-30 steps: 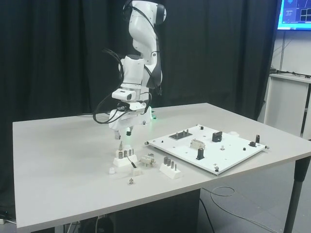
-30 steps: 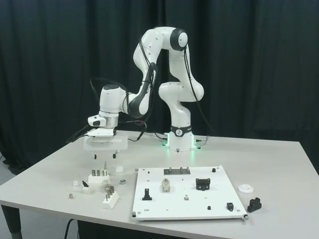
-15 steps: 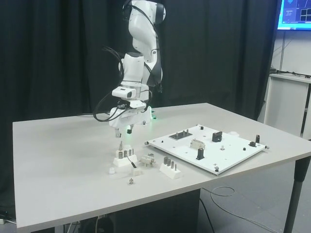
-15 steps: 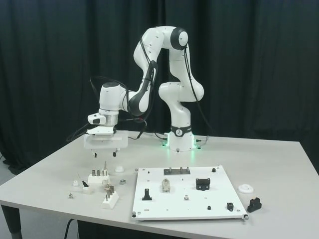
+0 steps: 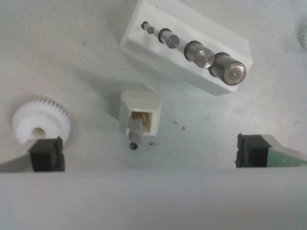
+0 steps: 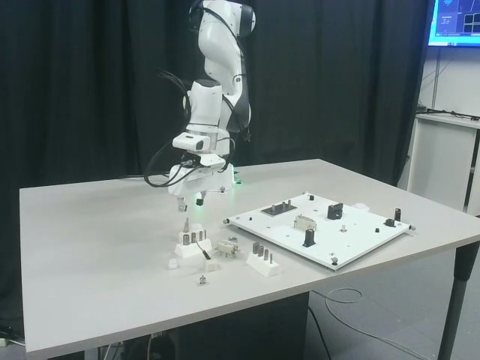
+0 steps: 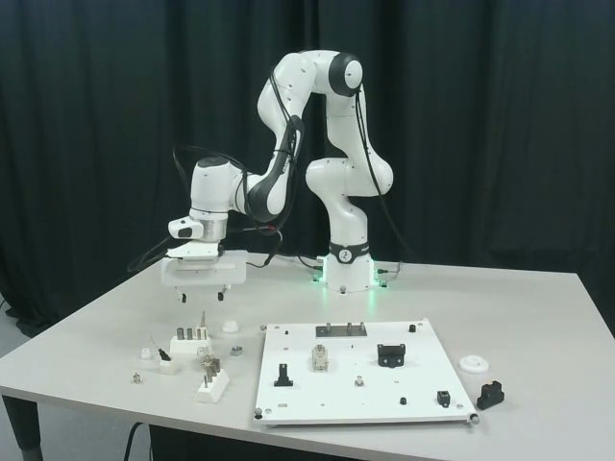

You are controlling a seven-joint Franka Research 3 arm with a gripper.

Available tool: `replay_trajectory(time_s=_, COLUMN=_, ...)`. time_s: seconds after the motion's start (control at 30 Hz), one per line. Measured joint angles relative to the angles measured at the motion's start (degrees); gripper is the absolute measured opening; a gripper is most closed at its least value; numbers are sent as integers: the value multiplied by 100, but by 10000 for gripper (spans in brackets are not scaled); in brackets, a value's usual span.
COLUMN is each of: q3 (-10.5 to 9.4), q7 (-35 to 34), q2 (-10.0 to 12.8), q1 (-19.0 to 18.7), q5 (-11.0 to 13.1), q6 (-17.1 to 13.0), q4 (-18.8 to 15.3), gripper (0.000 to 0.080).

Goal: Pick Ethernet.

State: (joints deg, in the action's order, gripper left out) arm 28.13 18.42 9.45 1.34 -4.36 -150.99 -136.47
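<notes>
The Ethernet plug [image 5: 139,115] is a small white housing with a short stub that ends in a dark tip. It lies on the grey table between a white gear [image 5: 41,125] and a white block of several metal pegs [image 5: 187,45]. In the room views the plug [image 6: 204,259] [image 7: 164,359] sits near the table's front edge. My gripper [image 5: 148,153] [image 6: 189,207] [image 7: 202,296] hangs well above these parts, open, with nothing between its black pads [image 5: 46,154].
A white assembly board [image 7: 360,379] with black and metal fittings lies beside the loose parts. A second peg block [image 7: 213,384], a second small gear [image 7: 231,327] and a tiny metal part [image 7: 136,377] lie nearby. A white disc [image 7: 472,363] and a black clip [image 7: 491,393] rest past the board.
The gripper has risen a little above the parts and stays open. Nothing on the table has moved.
</notes>
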Motion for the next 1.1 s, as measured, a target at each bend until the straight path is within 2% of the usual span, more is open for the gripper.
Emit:
replay_trajectory(time_s=0.87, q3=0, q7=-220, q2=0, q1=-4, q5=0, q6=63, q4=22, gripper=800)
replay_trajectory(time_s=1.1, q3=0, q7=159, q2=7, q1=-33, q5=0, q6=74, q4=19, gripper=800)
